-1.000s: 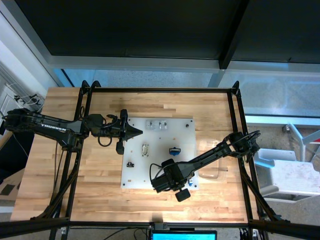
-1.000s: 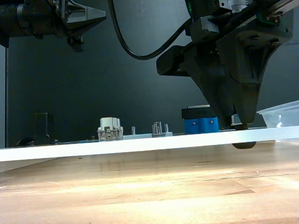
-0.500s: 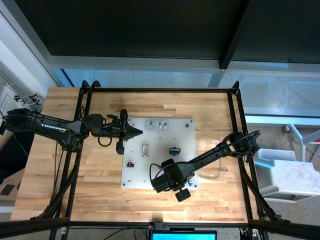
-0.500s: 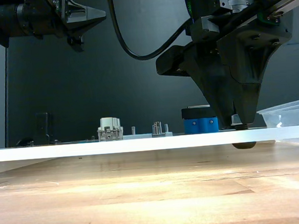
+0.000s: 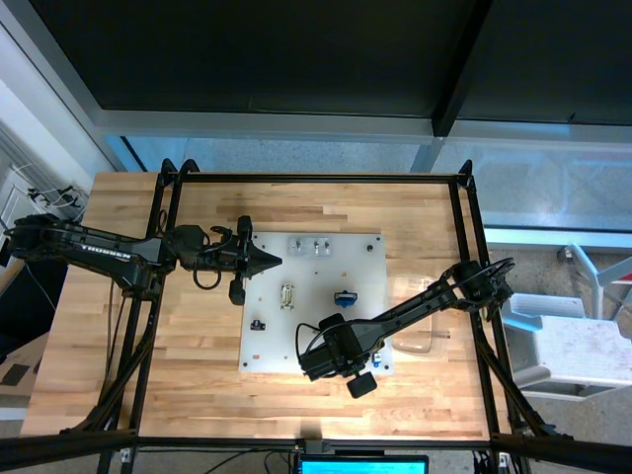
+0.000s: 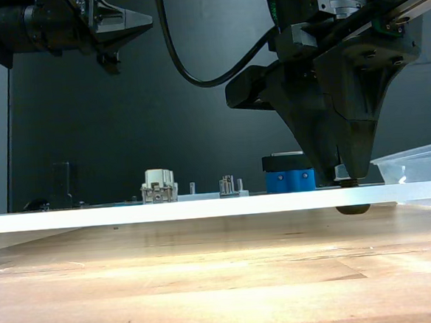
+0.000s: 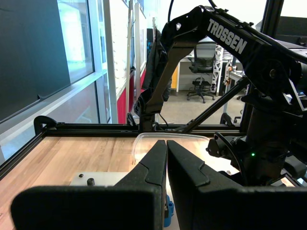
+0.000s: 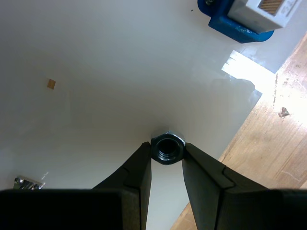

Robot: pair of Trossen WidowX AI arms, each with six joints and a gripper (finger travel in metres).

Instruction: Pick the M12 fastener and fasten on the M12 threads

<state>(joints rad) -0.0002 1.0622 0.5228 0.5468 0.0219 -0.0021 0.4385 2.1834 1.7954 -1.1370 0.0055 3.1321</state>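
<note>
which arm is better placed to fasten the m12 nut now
Right. The right gripper grips the M12 nut between its fingers, down at the white board's near right edge. The left gripper hangs shut and empty, high by the board's far left edge.

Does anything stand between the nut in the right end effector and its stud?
Nothing visible does. The right end effector, shut on the nut, is down at the board's near right edge; the stud is hidden beneath it. The left end effector hangs shut, high over the board's left edge.
</note>
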